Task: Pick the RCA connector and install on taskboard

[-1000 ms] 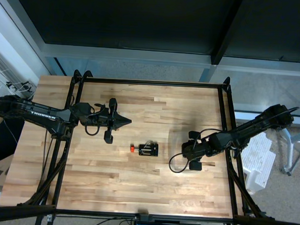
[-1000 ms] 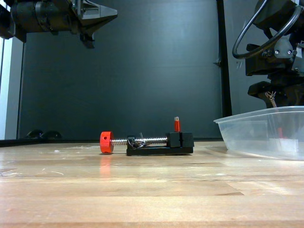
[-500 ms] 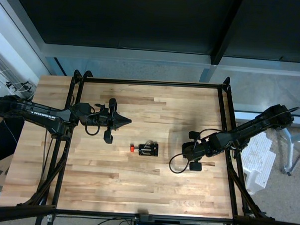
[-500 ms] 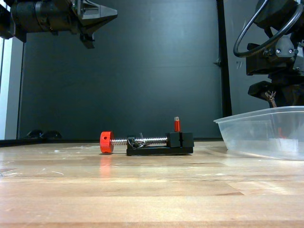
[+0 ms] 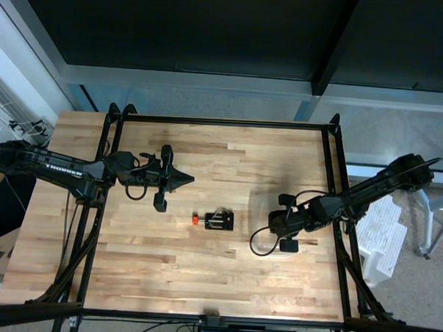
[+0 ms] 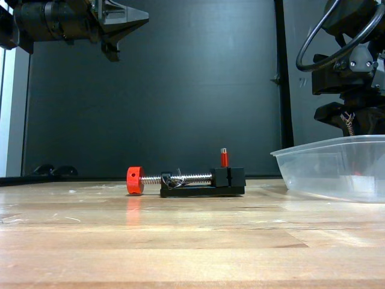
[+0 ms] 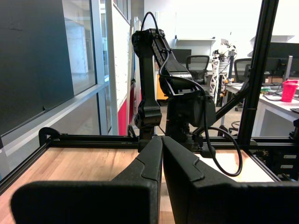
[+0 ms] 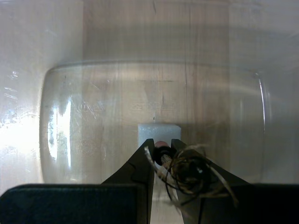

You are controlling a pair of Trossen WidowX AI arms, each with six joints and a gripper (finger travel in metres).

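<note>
worktop (image 5: pixel 173 259): one, carries everything | clear tray (image 6: pixel 313 161): one, right side, keeps loose parts together; one white block (image 8: pixel 159 131) inside | left gripper (image 5: pixel 185 180): fingers together, held high, probably parked out of the way | right gripper (image 8: pixel 162 145): above the tray, clamped on the RCA connector (image 8: pixel 161 151) to carry it | taskboard (image 5: pixel 219 221): one, mid-worktop, well apart from the tray, open to reach | connector: one, not yet installed

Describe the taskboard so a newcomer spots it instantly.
On the table, between the shut left gripper hovering high and the right gripper holding the RCA connector over the clear tray, lies the taskboard. It's the only black block, with a silver coil, a red knob at one end and an upright red pin.
</note>
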